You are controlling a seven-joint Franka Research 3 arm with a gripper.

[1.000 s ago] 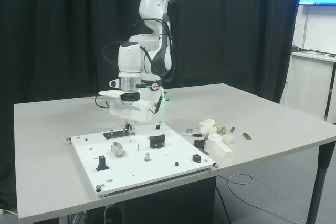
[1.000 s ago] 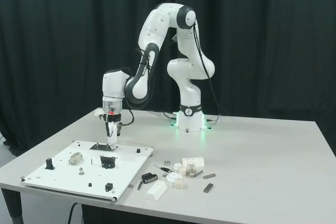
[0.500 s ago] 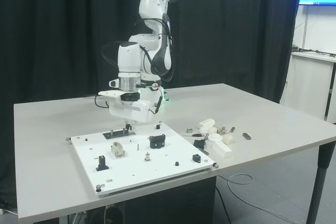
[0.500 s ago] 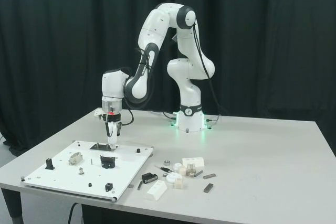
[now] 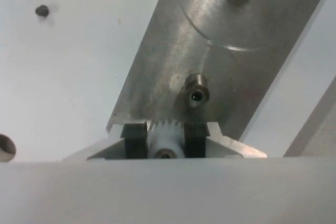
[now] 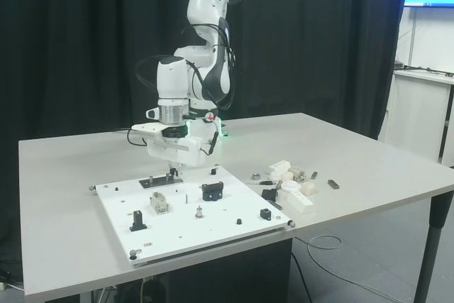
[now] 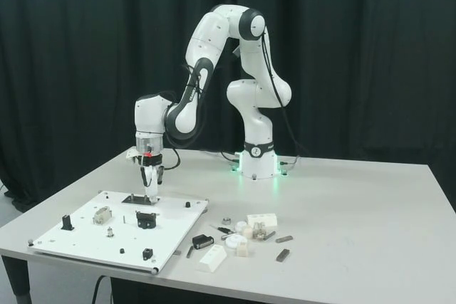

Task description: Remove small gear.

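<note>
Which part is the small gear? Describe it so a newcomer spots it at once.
Find the white assembly board on the grey table, then the grey metal plate at its far edge, under the gripper. The small gear is the white toothed wheel clamped between the black jaws; nearby pegs are bare metal, without teeth.

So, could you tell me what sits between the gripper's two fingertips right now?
In the wrist view, the small white gear sits between the two black fingertips of the gripper, just above the grey metal plate.
</note>
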